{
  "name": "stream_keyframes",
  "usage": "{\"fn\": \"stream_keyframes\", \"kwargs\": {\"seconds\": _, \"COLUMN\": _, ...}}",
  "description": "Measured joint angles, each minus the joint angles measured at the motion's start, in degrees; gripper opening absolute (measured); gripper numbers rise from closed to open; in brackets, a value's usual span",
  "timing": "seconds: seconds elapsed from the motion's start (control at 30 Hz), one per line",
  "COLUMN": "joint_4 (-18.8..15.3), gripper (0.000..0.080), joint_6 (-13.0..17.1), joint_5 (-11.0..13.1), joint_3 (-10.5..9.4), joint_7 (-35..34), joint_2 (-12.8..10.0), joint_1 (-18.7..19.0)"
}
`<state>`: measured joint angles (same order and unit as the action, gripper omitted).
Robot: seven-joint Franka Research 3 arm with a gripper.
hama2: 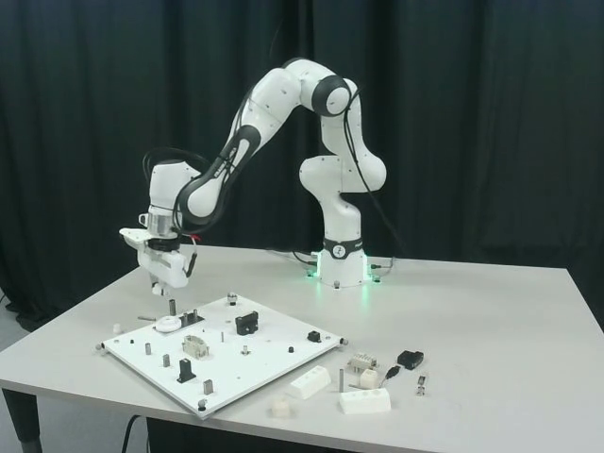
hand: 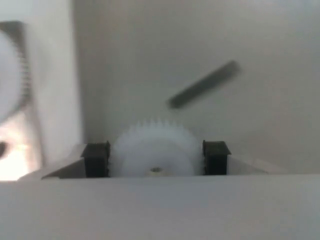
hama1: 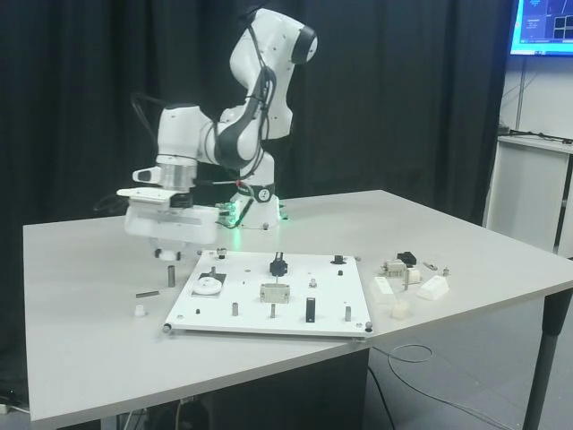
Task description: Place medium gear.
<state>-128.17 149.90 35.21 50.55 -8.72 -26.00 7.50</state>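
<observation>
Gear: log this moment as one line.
gripper: shut on gear | height: above table, off board edge | below: black pin on table | gear not yet placed

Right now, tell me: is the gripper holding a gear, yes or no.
Yes: in the wrist view the white gear sits clamped between the gripper's two black fingertips.
</observation>
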Motion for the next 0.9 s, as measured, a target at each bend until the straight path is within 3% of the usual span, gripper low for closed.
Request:
{"fn": "stream_keyframes", "kwargs": {"seconds": 0.5, "joint_4": -0.04, "gripper": 0.0399, "joint_6": -0.91, "joint_5": 0.29, "joint_3": -0.42, "joint_7": 8.36, "joint_2": -0.85, "joint_1": -8.08}}
{"fn": "stream_keyframes", "kwargs": {"seconds": 0.7, "joint_4": 0.55, "gripper": 0.0399, "joint_6": -0.92, "joint_5": 1.36, "joint_3": -3.32, "joint_7": 10.34, "joint_2": -1.7, "joint_1": -11.67}}
{"fn": "stream_keyframes", "kwargs": {"seconds": 0.9, "joint_4": 3.09, "gripper": 0.0399, "joint_6": -0.9, "joint_5": 3.01, "joint_3": -7.66, "joint_7": 12.7, "joint_2": -4.74, "joint_1": -15.91}}
